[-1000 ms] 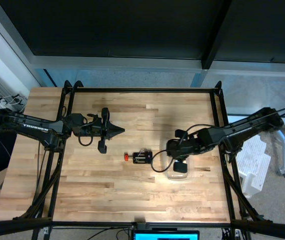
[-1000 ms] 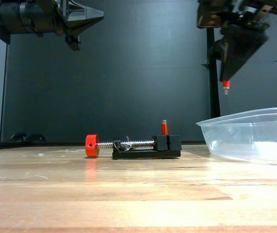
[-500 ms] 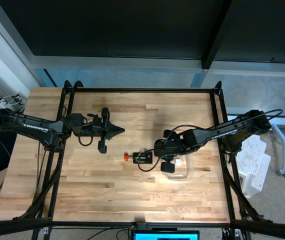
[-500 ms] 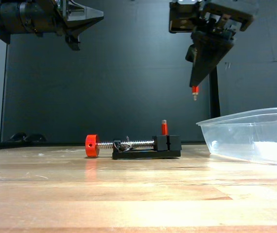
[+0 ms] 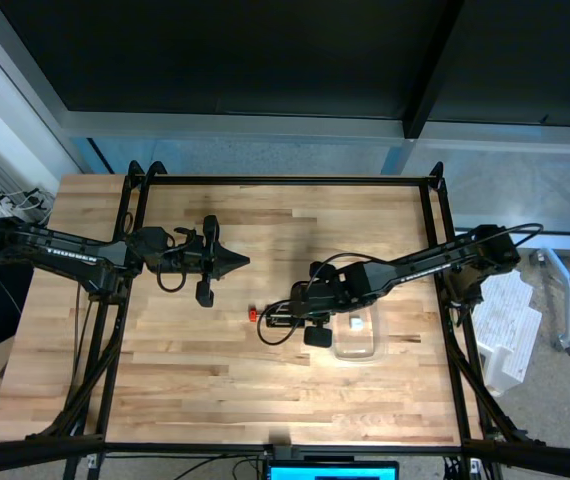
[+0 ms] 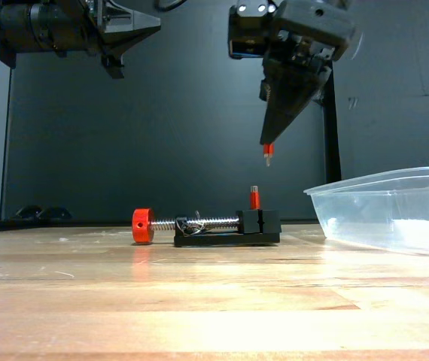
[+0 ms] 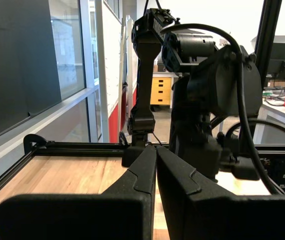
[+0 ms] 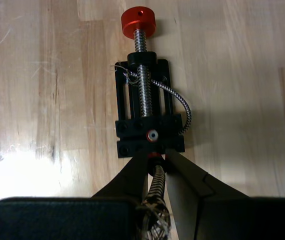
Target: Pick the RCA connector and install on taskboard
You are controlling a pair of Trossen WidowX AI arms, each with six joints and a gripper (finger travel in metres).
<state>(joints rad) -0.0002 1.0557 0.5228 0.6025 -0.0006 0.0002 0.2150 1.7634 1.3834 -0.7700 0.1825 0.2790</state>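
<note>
The taskboard (image 6: 226, 229) is a small black block with a red knob (image 6: 142, 226) on a screw and an upright red post (image 6: 254, 198). My right gripper (image 6: 269, 141) hangs point-down above that post, shut on the RCA connector (image 6: 268, 154), a small red plug with a metal tip. From the right wrist, the connector (image 8: 154, 159) and its braided lead sit between the fingers, just short of the taskboard (image 8: 127, 125). From above, the right gripper (image 5: 300, 310) covers part of the taskboard (image 5: 265, 316). My left gripper (image 5: 243, 262) is parked high at the left, shut and empty.
A clear plastic tray (image 6: 395, 210) stands on the wooden table right of the taskboard, with a small pale piece inside; from above the tray (image 5: 357, 345) lies beside the right arm. A black frame rail (image 5: 285, 181) runs around the table.
My right gripper has carried the connector leftward from over the tray to above the taskboard's red post, sinking slightly. The left arm has not moved.
</note>
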